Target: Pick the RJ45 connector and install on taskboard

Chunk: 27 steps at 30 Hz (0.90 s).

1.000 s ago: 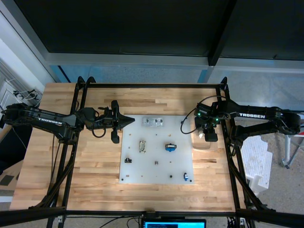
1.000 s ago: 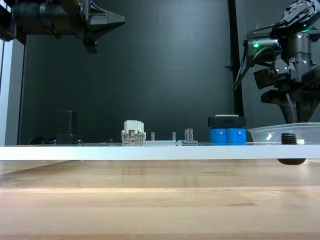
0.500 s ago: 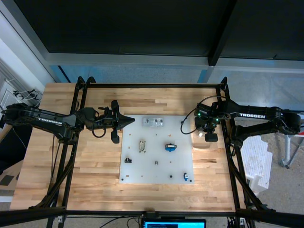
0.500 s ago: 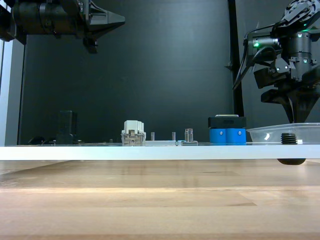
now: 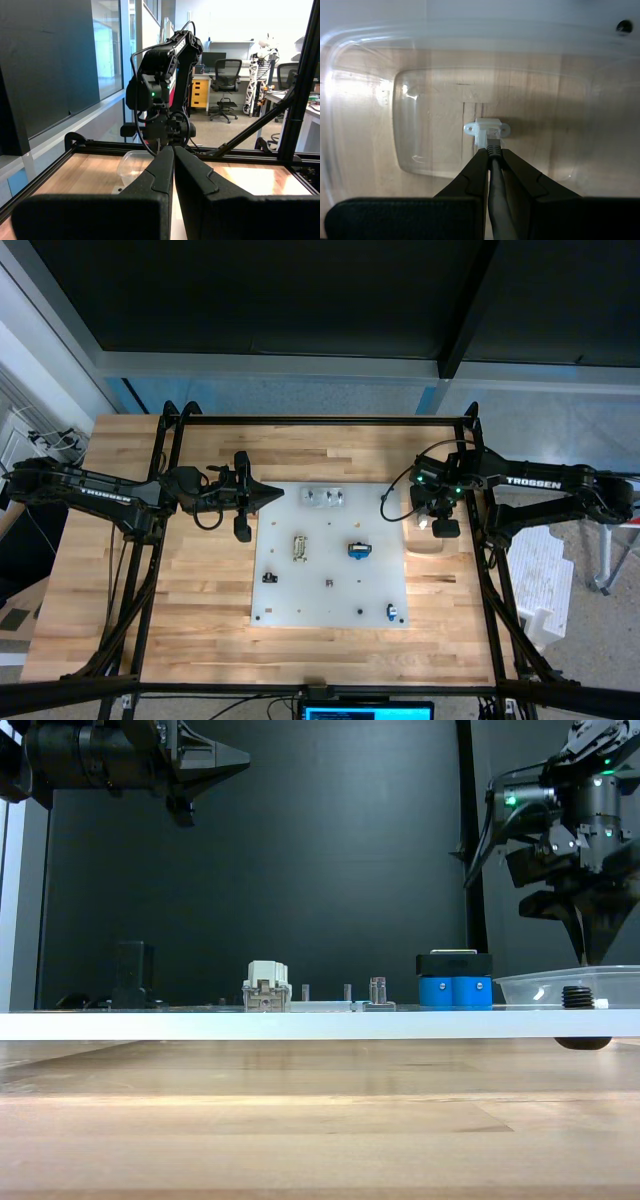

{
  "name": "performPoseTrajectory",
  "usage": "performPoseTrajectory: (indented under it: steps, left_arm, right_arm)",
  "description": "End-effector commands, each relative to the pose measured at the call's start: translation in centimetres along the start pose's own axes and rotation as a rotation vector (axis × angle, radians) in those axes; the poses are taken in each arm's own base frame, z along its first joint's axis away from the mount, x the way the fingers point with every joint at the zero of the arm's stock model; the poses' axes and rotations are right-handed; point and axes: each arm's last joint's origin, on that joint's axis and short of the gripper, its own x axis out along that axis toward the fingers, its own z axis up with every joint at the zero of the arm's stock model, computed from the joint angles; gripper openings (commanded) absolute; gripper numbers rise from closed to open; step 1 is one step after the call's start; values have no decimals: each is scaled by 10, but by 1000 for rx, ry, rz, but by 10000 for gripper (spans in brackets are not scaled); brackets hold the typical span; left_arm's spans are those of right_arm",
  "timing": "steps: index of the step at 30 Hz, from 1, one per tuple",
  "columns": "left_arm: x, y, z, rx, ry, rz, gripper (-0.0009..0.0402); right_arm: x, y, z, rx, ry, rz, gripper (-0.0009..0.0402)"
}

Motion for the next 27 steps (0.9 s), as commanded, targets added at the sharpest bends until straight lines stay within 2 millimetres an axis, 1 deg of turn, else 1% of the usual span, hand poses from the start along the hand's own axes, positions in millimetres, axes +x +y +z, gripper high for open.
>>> performPoseTrajectory:
  steps: [1, 7, 11, 18, 22, 27]
  left_arm:
    - [0, 0, 0, 0, 0, 0, 0]
    - [0, 0, 0, 0, 0, 0, 0]
    - [0, 0, 0, 0, 0, 0, 0]
    - [0, 0, 0, 0, 0, 0, 0]
    - [0, 0, 0, 0, 0, 0, 0]
    - [0, 0, 0, 0, 0, 0, 0]
  right_arm:
    - [-8, 0, 2, -1, 5, 0, 0]
    - [-24, 0, 4, 7, 13, 4, 0]
    - [-37, 2, 6, 46, 24, 10, 0]
    - [-60, 13, 13, 66, 7, 14, 0]
    - [-75, 21, 18, 44, -16, 16, 0]
    - [-82, 25, 19, 34, -24, 18, 0]
